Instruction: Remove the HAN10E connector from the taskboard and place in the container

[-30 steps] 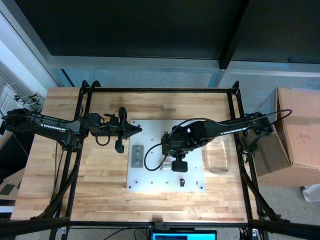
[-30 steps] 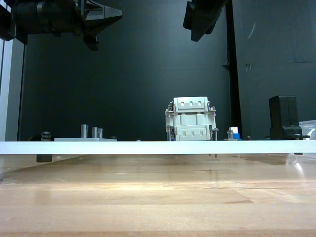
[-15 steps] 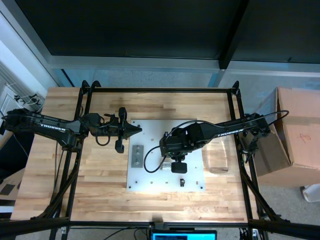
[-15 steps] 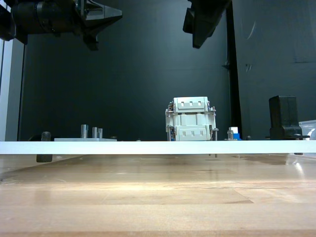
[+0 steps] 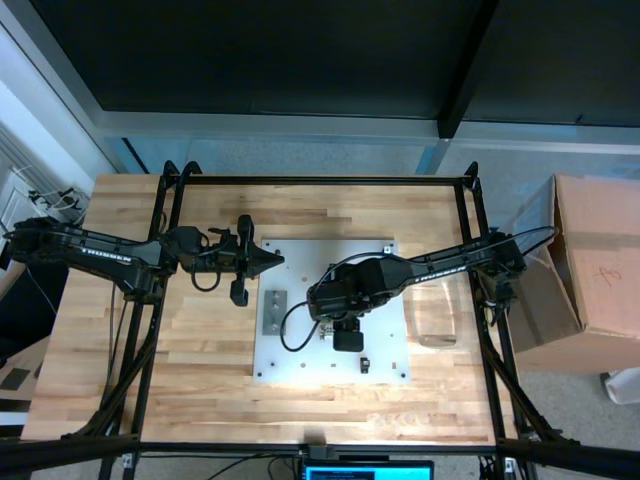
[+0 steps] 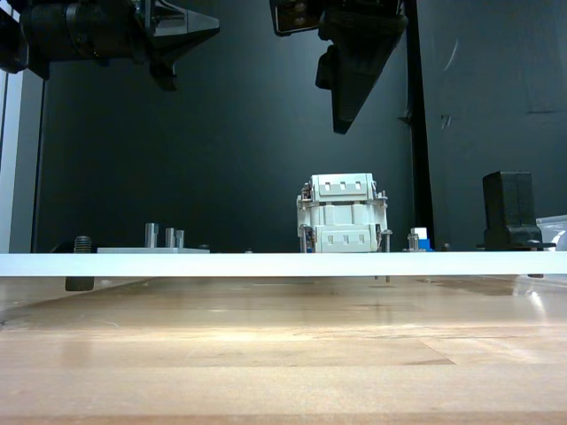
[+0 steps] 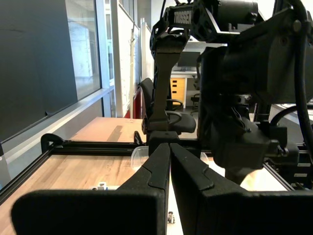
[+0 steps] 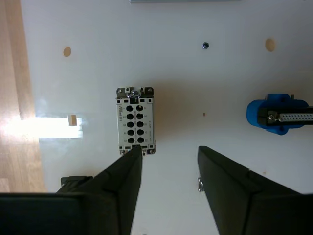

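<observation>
The grey HAN10E connector (image 6: 342,217) stands upright, fully in its seat on the white taskboard (image 6: 221,262). My right gripper (image 6: 340,124) hangs open above it, clear of it. In the right wrist view the connector (image 8: 135,121) lies just ahead of one finger, not between the two open fingers (image 8: 122,191); the right gripper (image 8: 168,149) holds nothing. In the high view the right gripper (image 5: 338,318) covers most of the connector. My left gripper (image 5: 275,258) hovers shut and empty over the board's far left edge, its fingers (image 7: 161,166) pressed together.
A clear container (image 5: 437,310) sits right of the board. A blue connector (image 8: 279,116), a grey block with pins (image 5: 274,310) and a small black part (image 5: 366,364) stand on the board. A cardboard box (image 5: 590,270) is beyond the table's right edge.
The right gripper has moved left and down, closer above the connector. The connector and the left arm have not moved.
</observation>
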